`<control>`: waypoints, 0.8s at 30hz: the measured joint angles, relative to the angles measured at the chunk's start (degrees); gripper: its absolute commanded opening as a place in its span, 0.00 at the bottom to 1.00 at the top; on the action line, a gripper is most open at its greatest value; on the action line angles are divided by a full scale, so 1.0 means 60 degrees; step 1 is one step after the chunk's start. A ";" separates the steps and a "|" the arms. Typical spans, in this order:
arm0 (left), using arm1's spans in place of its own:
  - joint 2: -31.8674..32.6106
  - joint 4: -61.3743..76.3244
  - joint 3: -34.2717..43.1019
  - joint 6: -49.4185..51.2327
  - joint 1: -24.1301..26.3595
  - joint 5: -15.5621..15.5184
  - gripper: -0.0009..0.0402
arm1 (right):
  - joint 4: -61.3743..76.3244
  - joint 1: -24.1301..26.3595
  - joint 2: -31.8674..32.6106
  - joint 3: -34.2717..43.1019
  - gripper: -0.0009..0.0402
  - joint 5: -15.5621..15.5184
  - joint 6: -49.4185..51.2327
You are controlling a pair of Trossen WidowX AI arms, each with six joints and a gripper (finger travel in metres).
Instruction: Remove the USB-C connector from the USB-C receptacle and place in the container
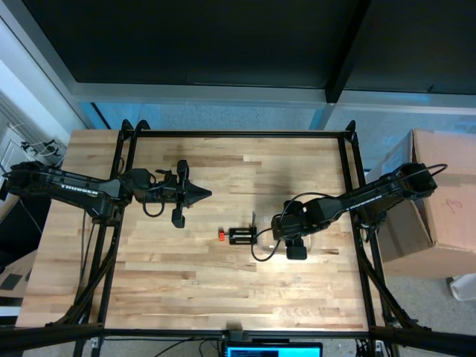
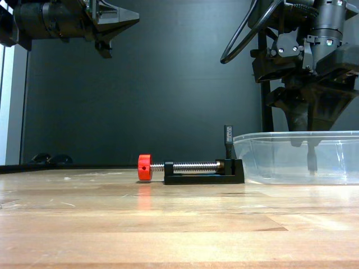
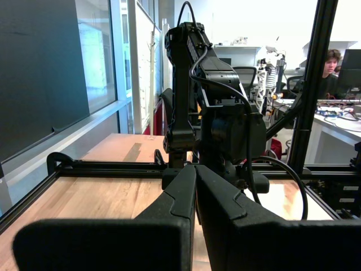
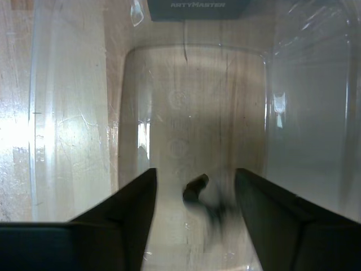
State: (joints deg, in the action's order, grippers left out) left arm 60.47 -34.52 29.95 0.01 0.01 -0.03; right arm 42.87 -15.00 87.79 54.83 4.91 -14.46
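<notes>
Right gripper (image 4: 194, 172): fingers spread wide, holding nothing, above clear container (image 4: 79, 113).
USB-C connector (image 4: 196, 188): loose, directly below that gripper, inside the container; long axis seemingly upright.
Left gripper (image 3: 196, 167): closed, empty, raised, well apart; right arm nearer.

High view looks down, low view level along the table (image 1: 186, 282); both share the clamp (image 1: 239, 236).
</notes>
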 measured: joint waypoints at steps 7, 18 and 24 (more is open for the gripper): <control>0.0000 0.0004 -0.0004 0.0004 0.0000 -0.0004 0.02 | 0.0007 -0.0007 -0.0007 0.0000 0.68 0.0000 -0.0011; 0.0000 0.0000 -0.0004 0.0000 0.0000 0.0000 0.02 | 0.0029 0.0022 -0.0503 0.0131 0.60 0.0004 -0.0113; 0.0000 0.0000 -0.0004 0.0000 0.0000 -0.0004 0.02 | -0.0758 0.0415 -0.1923 0.0175 0.46 0.0040 0.0084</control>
State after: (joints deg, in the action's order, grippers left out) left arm 60.47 -34.52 29.93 0.01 0.01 -0.05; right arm 38.33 -12.51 76.25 55.88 5.15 -13.96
